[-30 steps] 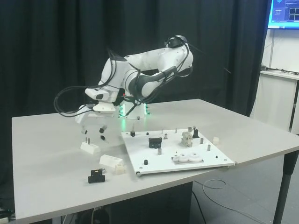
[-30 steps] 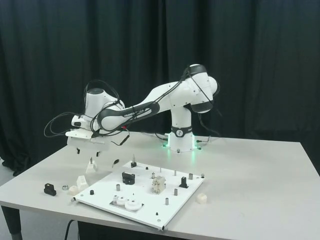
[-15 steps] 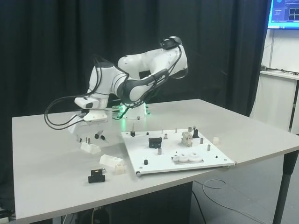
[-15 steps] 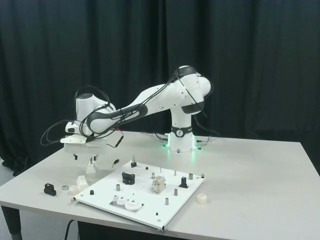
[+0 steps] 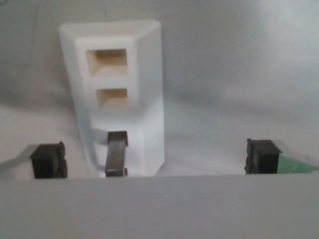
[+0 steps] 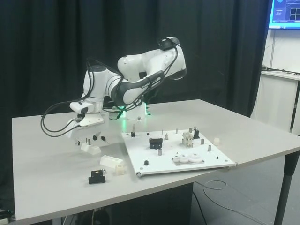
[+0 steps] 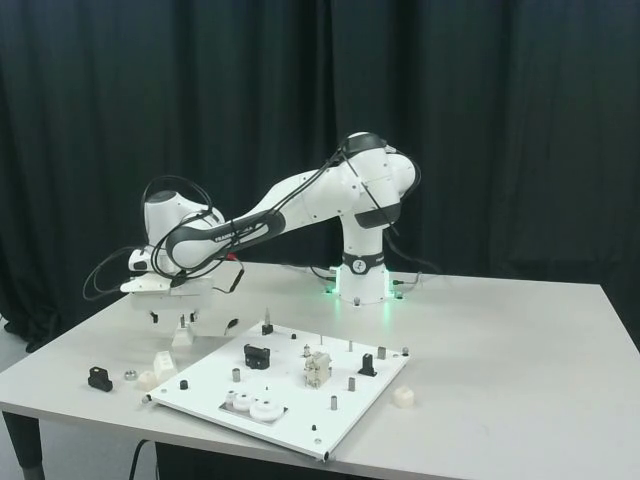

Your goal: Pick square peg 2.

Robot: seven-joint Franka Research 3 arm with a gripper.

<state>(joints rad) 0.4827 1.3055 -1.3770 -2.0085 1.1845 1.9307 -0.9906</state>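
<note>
Lowering over the white peg holder (image 5: 117,94), I am keeping my gripper (image 5: 154,159) spread wide, with nothing between the fingers. One black fingertip (image 5: 48,160) is showing at the lower left of the wrist view and the other at the lower right. The square peg (image 5: 116,153) is standing in the nearest socket of the holder, low in the frame and left of centre, so it is lying much closer to one fingertip than to the other.

I judge that I am needing to shift sideways until the peg is sitting midway between the fingers. Then I should be descending straight, closing on its flat sides, and lifting vertically so it is not jamming in the socket or dragging the holder along.

The peg is looking dark grey, short and square in section, with only its top part showing above the holder. Two further square sockets above it in the frame are standing vacant.

In the first room view, the holder (image 6: 90,148) is resting on the grey table (image 6: 47,183), left of centre, beside the white board (image 6: 178,157), directly under my hand.
</note>
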